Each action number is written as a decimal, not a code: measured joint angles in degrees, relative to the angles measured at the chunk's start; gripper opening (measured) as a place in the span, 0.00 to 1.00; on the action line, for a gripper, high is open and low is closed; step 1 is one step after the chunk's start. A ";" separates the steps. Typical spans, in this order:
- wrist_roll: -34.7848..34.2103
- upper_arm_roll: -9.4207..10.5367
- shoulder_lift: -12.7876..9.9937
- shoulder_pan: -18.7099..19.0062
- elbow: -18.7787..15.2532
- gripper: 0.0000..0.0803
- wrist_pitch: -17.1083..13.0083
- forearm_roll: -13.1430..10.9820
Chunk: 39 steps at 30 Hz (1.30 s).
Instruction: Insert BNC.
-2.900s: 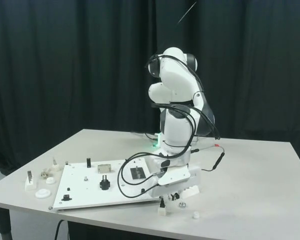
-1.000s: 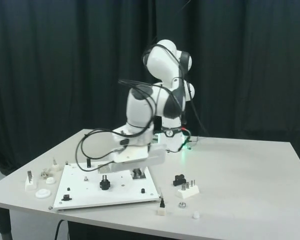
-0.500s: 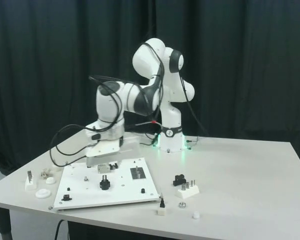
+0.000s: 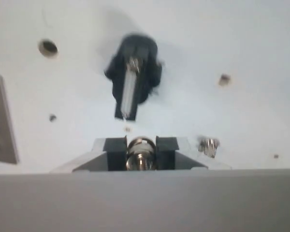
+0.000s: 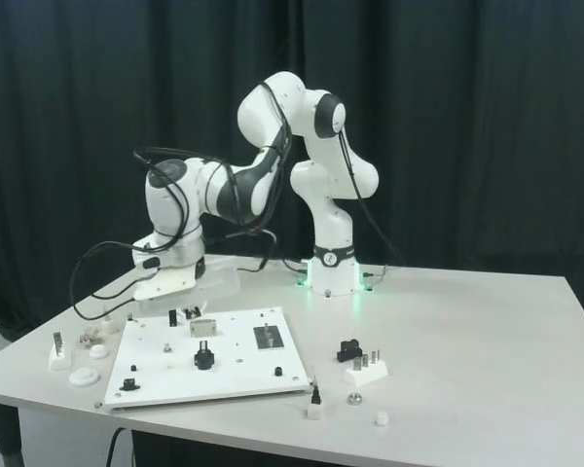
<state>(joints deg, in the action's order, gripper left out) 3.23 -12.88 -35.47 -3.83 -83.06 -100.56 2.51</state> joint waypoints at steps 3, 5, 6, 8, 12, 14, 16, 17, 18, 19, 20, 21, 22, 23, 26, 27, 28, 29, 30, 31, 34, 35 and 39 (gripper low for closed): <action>1.11 -0.90 0.65 -0.39 -1.30 0.15 -0.13 -0.51; 1.47 -1.61 1.04 -0.56 -2.13 0.15 -0.36 -0.92; 1.64 -2.00 1.20 -0.60 -2.57 0.15 -0.57 -1.09; 2.14 -2.81 1.54 -0.64 -3.51 0.15 -1.23 -1.36; 3.29 -4.53 2.12 -0.67 -5.70 0.15 -3.17 -2.25; 3.89 -5.40 2.39 -0.67 -6.90 0.15 -4.44 -2.66; 4.65 -6.24 2.68 -0.69 -8.17 0.15 -5.84 -3.16; 5.04 -6.61 2.86 -0.69 -8.84 0.15 -6.55 -3.42; 5.41 -6.98 3.03 -0.70 -9.49 0.15 -7.33 -3.72; 5.78 -7.34 3.23 -0.70 -10.20 0.15 -8.15 -4.10; 6.16 -7.68 3.43 -0.70 -10.88 0.15 -8.96 -4.50; 6.60 -7.99 3.63 -0.70 -11.55 0.15 -9.76 -4.84; 7.05 -8.27 3.81 -0.70 -12.20 0.15 -10.58 -5.23; 7.49 -8.54 4.01 -0.71 -12.81 0.15 -11.37 -5.65; 8.66 -9.19 4.58 -0.71 -14.60 0.15 -13.71 -7.17; 9.04 -9.36 4.72 -0.71 -15.12 0.15 -14.43 -7.61; 9.44 -9.51 4.89 -0.71 -15.68 0.15 -15.27 -8.06; 9.81 -9.63 5.01 -0.71 -16.19 0.15 -16.02 -8.50; 10.14 -9.73 5.11 -0.71 -16.65 0.15 -16.73 -8.92; 10.50 -9.81 5.21 -0.71 -17.14 0.15 -17.55 -9.26; 11.32 -9.97 5.27 -0.71 -18.37 0.15 -19.78 -10.05; 11.46 -9.98 5.26 -0.71 -18.73 0.15 -20.46 -10.20; 11.60 -9.98 5.26 -0.69 -20.30 0.15 -23.36 -10.61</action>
